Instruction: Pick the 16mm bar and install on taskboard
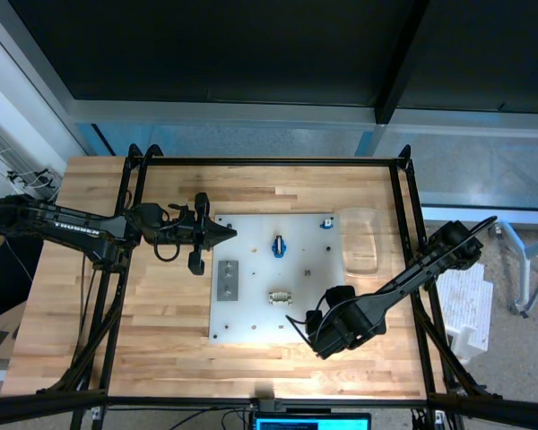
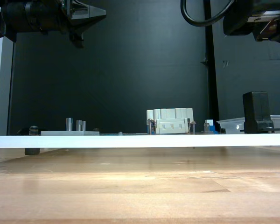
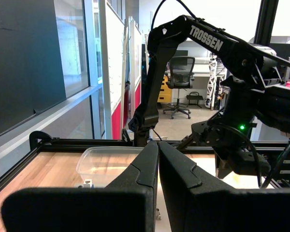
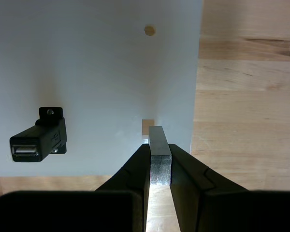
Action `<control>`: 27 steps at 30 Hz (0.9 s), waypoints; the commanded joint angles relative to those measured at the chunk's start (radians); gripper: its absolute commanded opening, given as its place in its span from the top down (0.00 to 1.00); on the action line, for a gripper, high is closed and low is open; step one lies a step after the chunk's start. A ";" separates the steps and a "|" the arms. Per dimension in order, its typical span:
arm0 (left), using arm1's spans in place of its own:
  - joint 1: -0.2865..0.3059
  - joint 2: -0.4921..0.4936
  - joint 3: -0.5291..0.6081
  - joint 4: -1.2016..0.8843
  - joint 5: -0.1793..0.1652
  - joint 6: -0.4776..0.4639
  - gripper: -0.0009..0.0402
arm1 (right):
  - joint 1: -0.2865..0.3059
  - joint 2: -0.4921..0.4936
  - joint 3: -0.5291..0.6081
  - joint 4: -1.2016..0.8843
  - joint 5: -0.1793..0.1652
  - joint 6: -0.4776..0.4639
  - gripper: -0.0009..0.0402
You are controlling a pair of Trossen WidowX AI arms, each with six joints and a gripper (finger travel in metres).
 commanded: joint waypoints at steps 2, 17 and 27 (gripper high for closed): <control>0.000 0.000 0.000 0.000 0.000 0.000 0.98 | -0.001 0.000 -0.005 0.011 0.000 0.001 0.97; 0.000 0.000 0.000 0.000 0.000 0.000 0.98 | -0.002 0.000 -0.043 0.067 0.000 0.005 0.97; 0.000 0.000 0.000 0.000 0.000 0.000 0.98 | -0.006 0.000 -0.050 0.070 0.002 0.004 0.97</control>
